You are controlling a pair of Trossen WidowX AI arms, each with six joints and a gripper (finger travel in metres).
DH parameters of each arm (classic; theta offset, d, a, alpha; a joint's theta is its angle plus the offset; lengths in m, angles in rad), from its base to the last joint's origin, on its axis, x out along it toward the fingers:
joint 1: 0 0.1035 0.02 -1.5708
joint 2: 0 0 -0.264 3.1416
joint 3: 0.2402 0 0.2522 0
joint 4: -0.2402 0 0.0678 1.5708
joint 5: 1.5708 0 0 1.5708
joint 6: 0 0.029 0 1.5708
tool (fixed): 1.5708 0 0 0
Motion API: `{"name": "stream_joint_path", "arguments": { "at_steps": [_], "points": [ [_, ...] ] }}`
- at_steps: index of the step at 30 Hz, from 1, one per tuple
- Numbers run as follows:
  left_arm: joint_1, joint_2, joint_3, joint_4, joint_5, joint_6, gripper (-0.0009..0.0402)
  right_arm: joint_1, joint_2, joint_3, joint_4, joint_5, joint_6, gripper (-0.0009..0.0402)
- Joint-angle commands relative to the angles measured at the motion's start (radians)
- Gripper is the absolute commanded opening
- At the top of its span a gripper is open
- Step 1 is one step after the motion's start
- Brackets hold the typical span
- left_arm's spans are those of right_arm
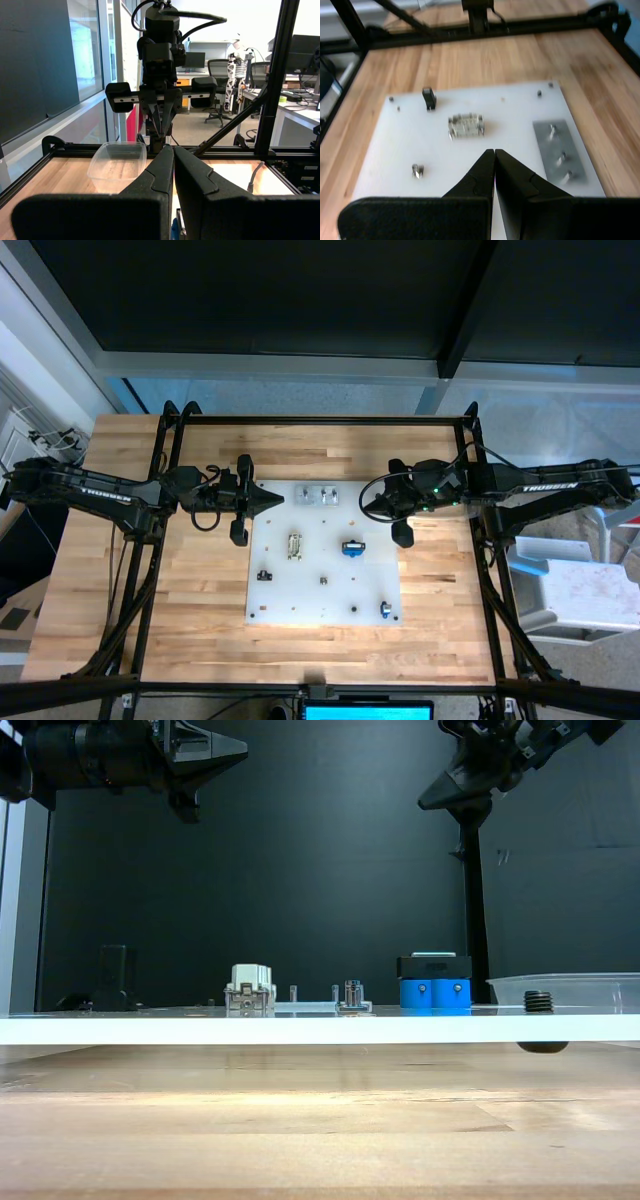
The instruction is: Remove the rj45 connector and place it in the container
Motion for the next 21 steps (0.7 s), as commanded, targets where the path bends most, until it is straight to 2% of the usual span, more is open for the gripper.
{"name": "stream_joint_path", "arguments": {
  "at_steps": [1, 9, 13, 21],
  "points": [
    [0.0, 0.0, 0.0, 0.0, 0.0, 0.0, 0.0, 0.006, 0.0, 0.032, -0.114, 0.02, 0.006, 0.0],
    [0.0, 0.0, 0.0, 0.0, 0.0, 0.0, 0.0, 0.04, 0.0, 0.053, -0.262, 0.029, 0.033, 0.0],
    [0.0, 0.0, 0.0, 0.0, 0.0, 0.0, 0.0, 0.089, 0.0, 0.055, -0.327, 0.072, 0.057, 0.0],
    [0.0, 0.0, 0.0, 0.0, 0.0, 0.0, 0.0, 0.198, 0.008, 0.054, -0.389, 0.121, 0.135, 0.0]
  ]
}}
